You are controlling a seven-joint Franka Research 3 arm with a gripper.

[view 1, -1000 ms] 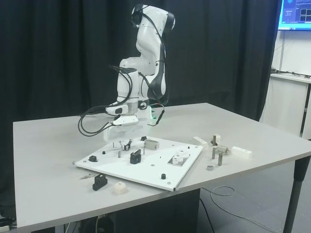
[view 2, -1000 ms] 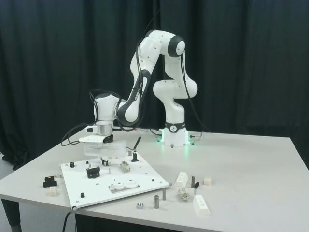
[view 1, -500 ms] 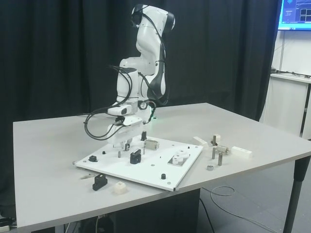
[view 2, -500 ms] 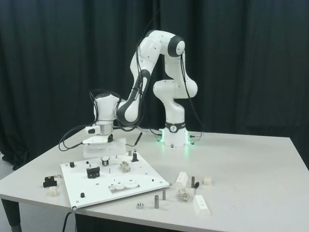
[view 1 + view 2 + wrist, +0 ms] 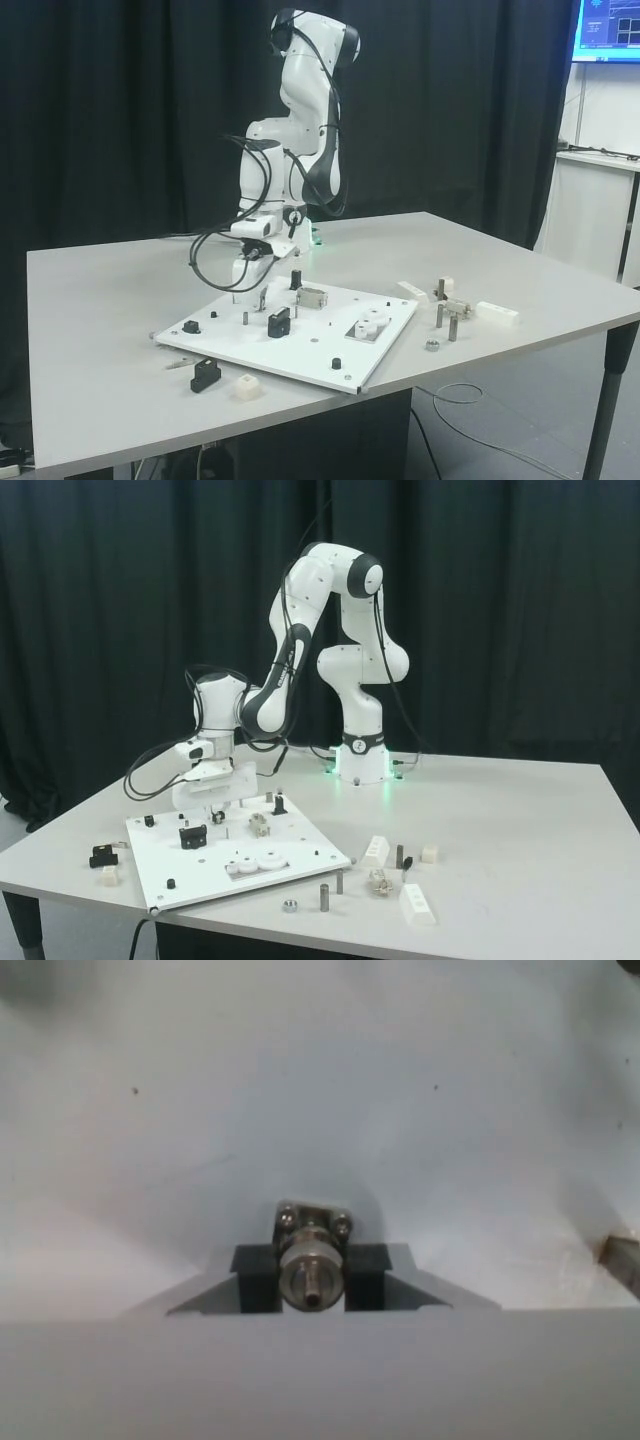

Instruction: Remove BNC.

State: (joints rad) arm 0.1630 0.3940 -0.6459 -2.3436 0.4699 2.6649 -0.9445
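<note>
While my gripper (image 5: pixel 312 1295) is lowered over the white board (image 5: pixel 300 335), its two black fingers (image 5: pixel 256 1278) stand narrow, pressed against either side of the metal connector (image 5: pixel 311 1265) and holding it. Wrist view: the connector's round barrel and centre pin face the camera, and its small square flange with two screws sits against the white board behind it. First room view: my gripper (image 5: pixel 255 290) hangs at the board's 10 o'clock part, with my white arm (image 5: pixel 300 120) rising behind it toward 12 o'clock. A black block (image 5: pixel 278 322) stands on the board just beside the gripper at about 5 o'clock; a white double-wheel piece (image 5: pixel 367 322) lies further off at 4 o'clock. Second room view: my gripper (image 5: pixel 215 798) sits over the far half of the board (image 5: pixel 270 875), with the connector hidden beneath it. The board rests on the grey table (image 5: pixel 520 840); loose small parts (image 5: pixel 400 880) lie at 3 o'clock from the board.
</note>
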